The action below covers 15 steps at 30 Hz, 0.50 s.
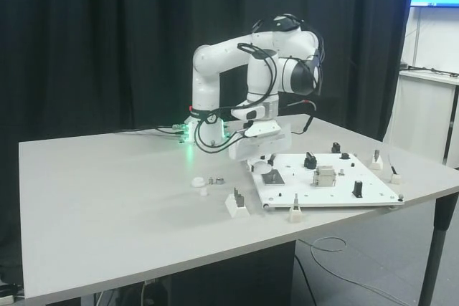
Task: Insert large gear.
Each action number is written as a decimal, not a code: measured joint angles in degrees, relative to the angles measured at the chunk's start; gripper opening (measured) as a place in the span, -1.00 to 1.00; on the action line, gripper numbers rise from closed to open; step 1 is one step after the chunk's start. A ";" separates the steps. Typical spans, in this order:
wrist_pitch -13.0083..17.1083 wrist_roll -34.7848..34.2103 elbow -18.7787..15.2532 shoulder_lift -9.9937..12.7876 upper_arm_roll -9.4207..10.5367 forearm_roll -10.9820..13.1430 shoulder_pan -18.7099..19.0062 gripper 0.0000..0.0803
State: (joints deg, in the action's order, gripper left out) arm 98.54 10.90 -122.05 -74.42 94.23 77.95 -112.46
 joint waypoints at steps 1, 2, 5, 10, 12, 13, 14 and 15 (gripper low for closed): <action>0.27 -0.23 0.00 0.00 0.00 0.00 0.25 0.48; 0.61 -0.38 0.00 0.00 0.01 0.00 0.50 0.48; 1.73 -0.50 -0.01 0.00 0.08 -0.18 1.24 0.48; 3.35 -0.95 -0.05 0.03 0.53 -0.67 2.32 0.48; 3.78 -1.13 -0.06 0.07 0.84 -0.73 2.72 0.48; 3.91 -1.16 -0.06 0.08 0.99 -0.73 2.90 0.48; 4.00 -1.16 -0.07 0.09 1.13 -0.73 3.08 0.48; 4.09 -1.17 -0.08 0.11 1.28 -0.73 3.25 0.48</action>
State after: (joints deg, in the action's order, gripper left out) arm 102.63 9.74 -122.12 -74.31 95.51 77.22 -109.20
